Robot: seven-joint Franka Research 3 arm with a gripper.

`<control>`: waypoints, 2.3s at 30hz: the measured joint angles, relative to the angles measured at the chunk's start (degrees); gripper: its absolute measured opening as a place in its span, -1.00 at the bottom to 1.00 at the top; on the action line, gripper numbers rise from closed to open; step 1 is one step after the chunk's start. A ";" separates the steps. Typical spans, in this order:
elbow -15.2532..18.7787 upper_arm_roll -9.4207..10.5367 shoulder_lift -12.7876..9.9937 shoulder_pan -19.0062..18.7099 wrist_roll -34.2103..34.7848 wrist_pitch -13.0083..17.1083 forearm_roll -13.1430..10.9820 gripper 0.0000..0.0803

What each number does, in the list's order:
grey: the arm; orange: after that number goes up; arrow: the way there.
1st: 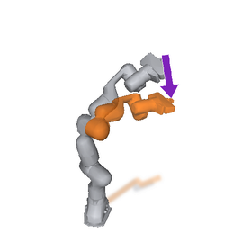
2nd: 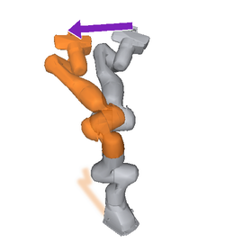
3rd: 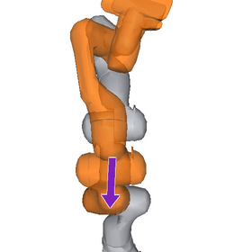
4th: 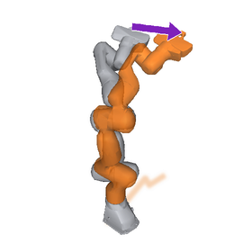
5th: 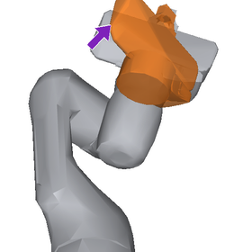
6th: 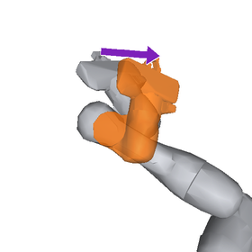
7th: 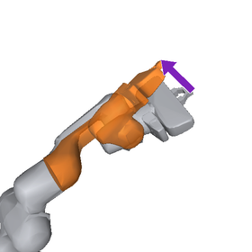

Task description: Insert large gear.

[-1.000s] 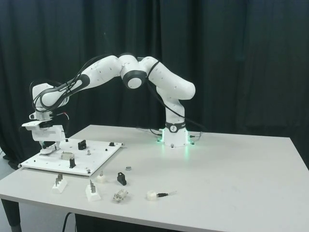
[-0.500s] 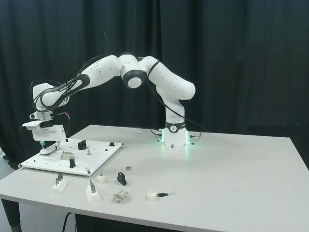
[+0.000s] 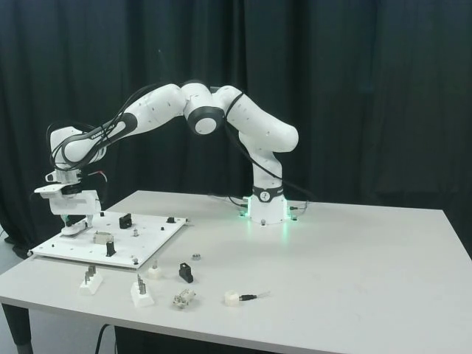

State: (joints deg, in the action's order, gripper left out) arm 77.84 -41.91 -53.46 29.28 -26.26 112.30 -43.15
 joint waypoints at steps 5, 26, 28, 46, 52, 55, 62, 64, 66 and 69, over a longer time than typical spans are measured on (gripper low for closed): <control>0.07 0.00 0.05 0.00 -0.29 0.03 0.00 0.99; 0.09 -0.05 0.13 0.12 -1.72 3.35 -0.04 0.99; 0.09 -0.04 0.12 0.13 -1.99 3.86 -0.05 0.99; 0.12 0.58 -0.58 0.58 -4.28 8.89 -0.28 0.99; 0.12 1.01 -1.24 0.88 -4.42 10.24 -0.39 0.99; 0.12 1.22 -1.51 1.09 -4.42 10.66 -0.41 0.99; 0.12 1.91 -1.83 1.75 -4.42 11.31 -0.43 0.99; 0.12 1.96 -1.90 1.88 -4.42 11.37 -0.44 0.99; 0.12 1.97 -1.96 1.96 -4.42 11.38 -0.44 0.99; 0.12 1.98 -2.01 2.04 -4.42 11.38 -0.45 0.99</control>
State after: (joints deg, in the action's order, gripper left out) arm 77.96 -39.93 -55.47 31.33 -30.68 123.68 -43.60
